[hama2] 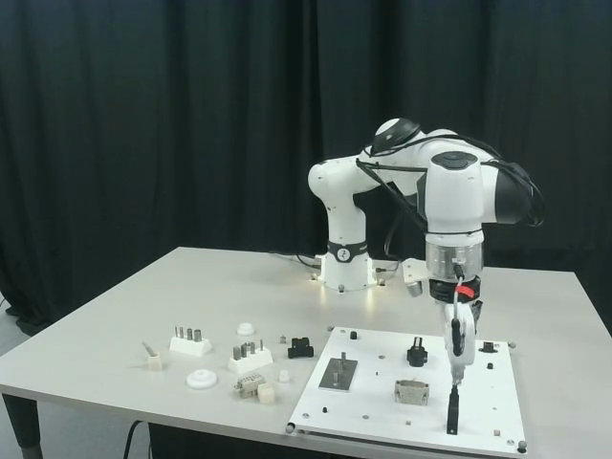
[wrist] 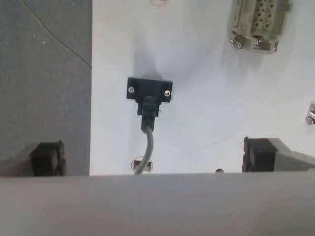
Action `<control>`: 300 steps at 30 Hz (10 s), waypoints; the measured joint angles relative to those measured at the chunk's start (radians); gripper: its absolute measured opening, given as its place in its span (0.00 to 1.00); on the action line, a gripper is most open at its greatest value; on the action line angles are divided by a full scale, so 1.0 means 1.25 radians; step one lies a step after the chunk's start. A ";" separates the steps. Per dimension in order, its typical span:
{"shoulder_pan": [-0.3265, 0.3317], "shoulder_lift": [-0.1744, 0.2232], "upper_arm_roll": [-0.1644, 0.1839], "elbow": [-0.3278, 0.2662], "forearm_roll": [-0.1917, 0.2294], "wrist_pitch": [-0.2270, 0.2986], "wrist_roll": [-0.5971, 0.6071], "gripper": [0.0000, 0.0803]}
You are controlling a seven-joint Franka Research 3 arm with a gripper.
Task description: Pick waterproof.
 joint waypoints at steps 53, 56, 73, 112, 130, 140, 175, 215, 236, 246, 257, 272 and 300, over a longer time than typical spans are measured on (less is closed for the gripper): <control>0.033 0.000 -0.047 -0.016 -0.199 -0.019 -0.244 1.00; 0.032 0.000 -0.047 -0.022 -0.206 -0.019 -0.257 1.00; 0.026 0.000 -0.054 -0.086 -0.237 -0.020 -0.395 1.00; 0.140 0.021 -0.206 -0.513 -0.119 0.135 -0.777 1.00; 0.126 0.037 -0.206 -0.596 -0.050 0.266 -0.848 1.00; 0.097 0.039 -0.206 -0.602 -0.014 0.280 -0.876 1.00; 0.047 0.074 -0.177 -0.609 0.041 0.249 -0.911 1.00; 0.036 0.093 -0.074 -0.647 0.076 0.388 -0.849 1.00; 0.041 0.095 -0.053 -0.649 0.076 0.392 -0.844 1.00; 0.049 0.095 -0.055 -0.651 0.076 0.371 -0.844 1.00; 0.061 0.093 -0.065 -0.659 0.068 0.358 -0.845 1.00; 0.072 0.093 -0.072 -0.668 0.061 0.358 -0.846 1.00; 0.063 0.097 -0.053 -0.668 0.062 0.395 -0.850 0.39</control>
